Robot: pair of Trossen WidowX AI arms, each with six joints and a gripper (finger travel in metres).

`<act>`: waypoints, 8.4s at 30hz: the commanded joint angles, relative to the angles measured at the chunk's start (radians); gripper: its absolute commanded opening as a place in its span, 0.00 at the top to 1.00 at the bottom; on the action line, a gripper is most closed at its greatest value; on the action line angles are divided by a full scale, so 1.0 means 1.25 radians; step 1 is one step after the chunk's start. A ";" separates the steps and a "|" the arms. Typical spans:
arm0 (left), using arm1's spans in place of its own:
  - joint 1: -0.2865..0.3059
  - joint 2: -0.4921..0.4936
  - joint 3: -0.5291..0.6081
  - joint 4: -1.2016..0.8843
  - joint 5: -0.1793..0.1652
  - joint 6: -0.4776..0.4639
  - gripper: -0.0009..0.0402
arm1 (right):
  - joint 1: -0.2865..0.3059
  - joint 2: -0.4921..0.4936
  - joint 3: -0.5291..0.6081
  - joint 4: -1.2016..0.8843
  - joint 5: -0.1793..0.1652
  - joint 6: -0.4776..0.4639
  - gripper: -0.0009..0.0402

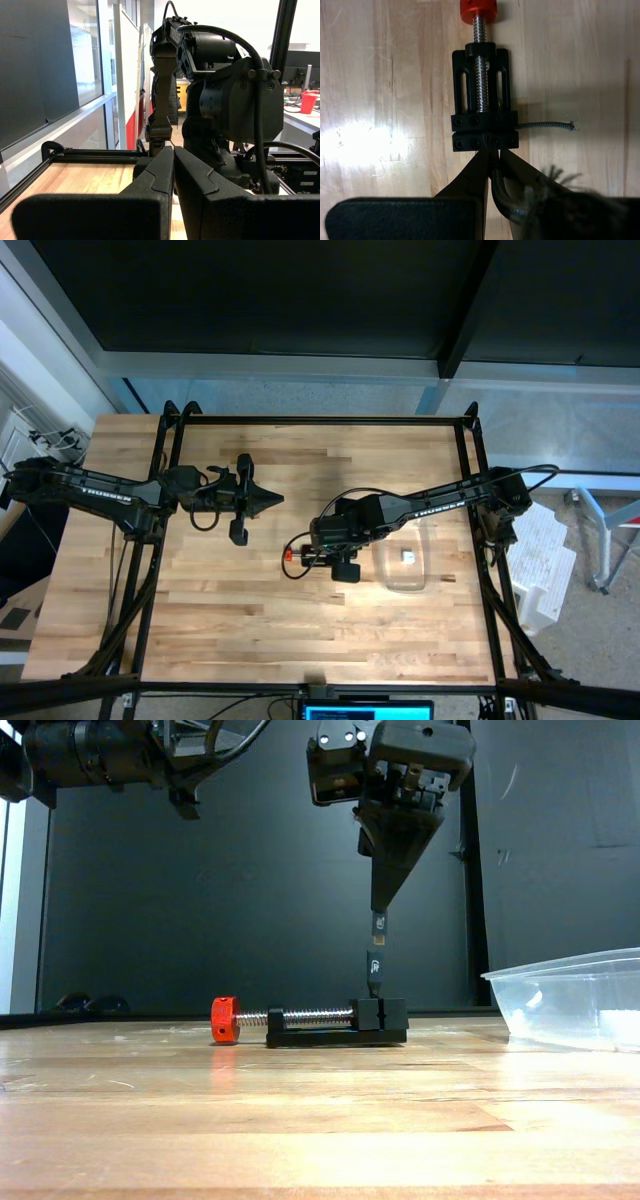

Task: Pick the USB-C connector and install on taskboard

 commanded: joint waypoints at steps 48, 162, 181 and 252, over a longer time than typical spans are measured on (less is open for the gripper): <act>0.000 0.000 0.000 0.000 0.000 0.000 0.98 | 0.000 -0.001 -0.013 0.025 0.001 -0.026 0.98; 0.000 0.000 0.000 -0.014 0.000 0.000 0.98 | -0.081 -0.477 -0.419 0.619 0.005 -0.160 0.98; 0.000 0.000 0.000 -0.014 0.000 0.000 0.98 | -0.112 -0.623 -0.751 1.183 -0.034 -0.143 0.98; 0.000 0.000 0.000 -0.014 0.000 0.000 0.98 | -0.122 -0.638 -0.769 1.183 -0.042 -0.130 0.98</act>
